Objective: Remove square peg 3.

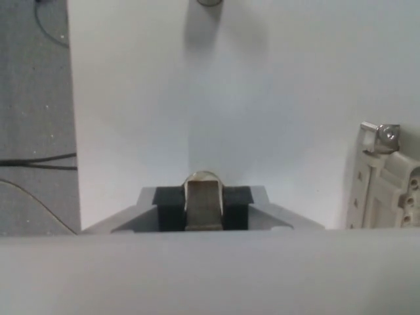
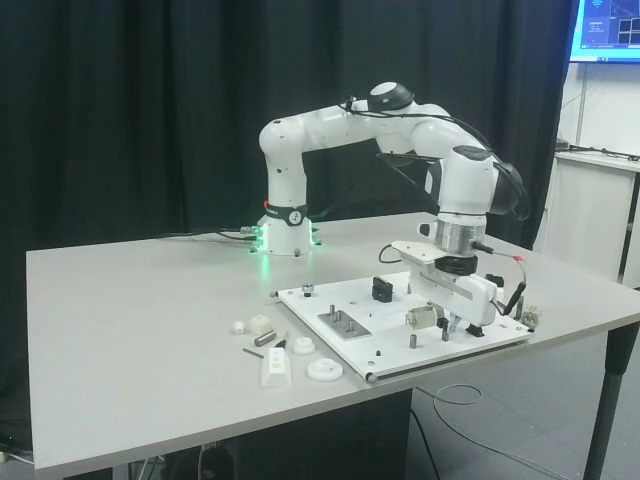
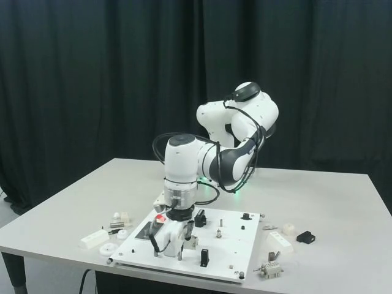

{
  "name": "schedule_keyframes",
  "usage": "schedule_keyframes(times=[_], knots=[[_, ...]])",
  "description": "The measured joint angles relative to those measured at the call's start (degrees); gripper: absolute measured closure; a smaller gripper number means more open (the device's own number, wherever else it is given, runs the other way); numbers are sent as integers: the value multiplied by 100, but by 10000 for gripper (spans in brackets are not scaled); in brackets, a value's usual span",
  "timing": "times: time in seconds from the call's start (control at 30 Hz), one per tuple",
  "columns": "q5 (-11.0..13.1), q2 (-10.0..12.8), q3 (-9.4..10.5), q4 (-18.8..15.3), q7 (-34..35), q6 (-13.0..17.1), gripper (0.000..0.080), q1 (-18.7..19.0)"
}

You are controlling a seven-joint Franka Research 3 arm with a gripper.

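Square peg 3 [image 1: 203, 200] appears to be the small metal piece standing upright between the two black fingertips, low over the white assembly board [image 1: 262, 98]; whether its foot still sits in a board hole is hidden. The gripper [image 1: 203, 209] is clamped on the peg's sides and points straight down, which suits a vertical pull out of a close-fitting socket. Beyond the board's edge lies a white multi-pin connector [image 1: 384, 177], with loose white gears [image 2: 323, 371] on the grey surface [image 2: 130, 300] nearby.
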Motion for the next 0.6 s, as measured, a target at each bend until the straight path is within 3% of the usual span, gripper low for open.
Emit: schedule_keyframes(times=[0.6], knots=[[35, -6, -34, -85, 17, 64, 688, 67]])
